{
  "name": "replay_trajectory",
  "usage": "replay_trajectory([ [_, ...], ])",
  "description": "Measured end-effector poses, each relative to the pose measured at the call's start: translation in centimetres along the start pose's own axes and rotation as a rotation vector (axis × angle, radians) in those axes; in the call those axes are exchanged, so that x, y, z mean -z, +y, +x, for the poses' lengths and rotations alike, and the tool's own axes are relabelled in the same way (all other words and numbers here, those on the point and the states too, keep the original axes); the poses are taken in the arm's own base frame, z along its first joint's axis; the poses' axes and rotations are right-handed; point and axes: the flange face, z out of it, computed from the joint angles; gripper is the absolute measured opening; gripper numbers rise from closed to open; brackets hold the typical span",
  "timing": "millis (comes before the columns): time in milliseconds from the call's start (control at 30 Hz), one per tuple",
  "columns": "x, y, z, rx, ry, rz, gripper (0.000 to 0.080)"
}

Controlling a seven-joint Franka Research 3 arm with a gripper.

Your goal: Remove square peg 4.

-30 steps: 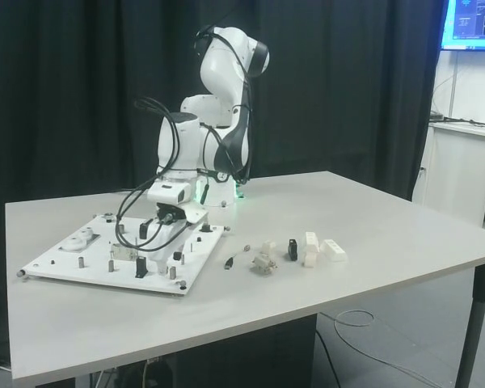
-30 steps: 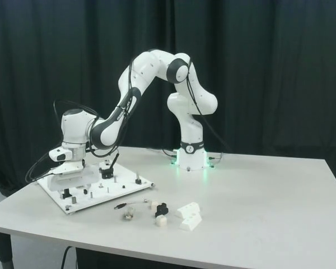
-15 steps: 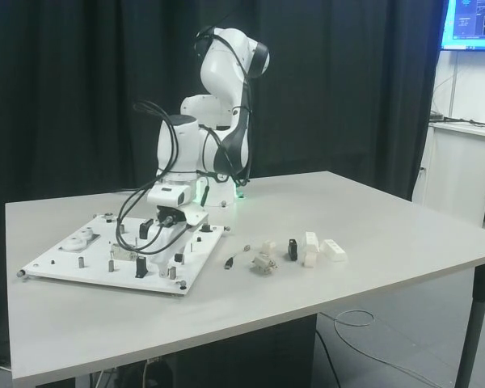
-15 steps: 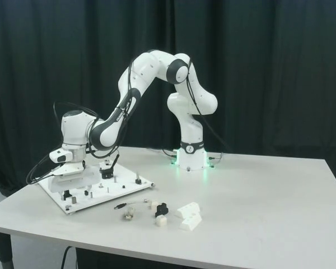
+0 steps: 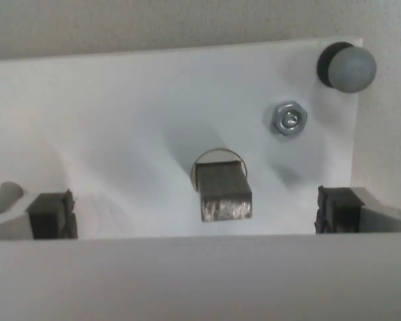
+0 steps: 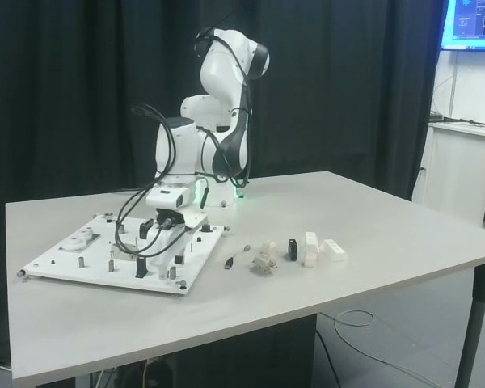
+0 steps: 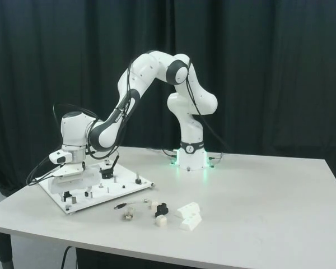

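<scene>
Gripper (image 5: 190, 214) is hanging wide open over the white board (image 5: 120, 120), holding nothing. Square peg (image 5: 222, 192) is standing upright in its hole between the 2 fingertips (image 5: 52, 215), touching neither.

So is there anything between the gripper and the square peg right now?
Nothing visible. In the wrist view the peg stands between the two open fingertips, with only bare white board around it; the nut sits off to one side.

Grey square peg (image 5: 222, 189) upright in white board (image 5: 120, 120), between wide-apart jaws; nut (image 5: 289, 118) and grey knob (image 5: 348, 67) nearby.
</scene>
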Motion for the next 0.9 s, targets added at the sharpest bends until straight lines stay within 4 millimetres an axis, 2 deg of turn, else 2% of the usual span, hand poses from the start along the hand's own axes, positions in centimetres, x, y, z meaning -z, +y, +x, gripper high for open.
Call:
replay_trajectory([
  [167,-0.15,0.14,0.02,-0.005,0.002,0.001,0.08],
  [200,-0.18,0.17,0.04,-0.008,0.003,0.002,0.07],
  [500,-0.53,0.2,0.11,-0.032,0.015,0.016,0.07],
  [533,-0.56,0.19,0.13,-0.032,0.015,0.016,0.0346],
  [667,-0.54,0.32,0.37,-0.033,0.02,0.013,0.0346],
  [700,-0.53,0.42,0.47,-0.033,0.021,0.012,0.0166],
  [900,-0.54,0.63,0.61,-0.03,0.017,0.02,0.0156],
])
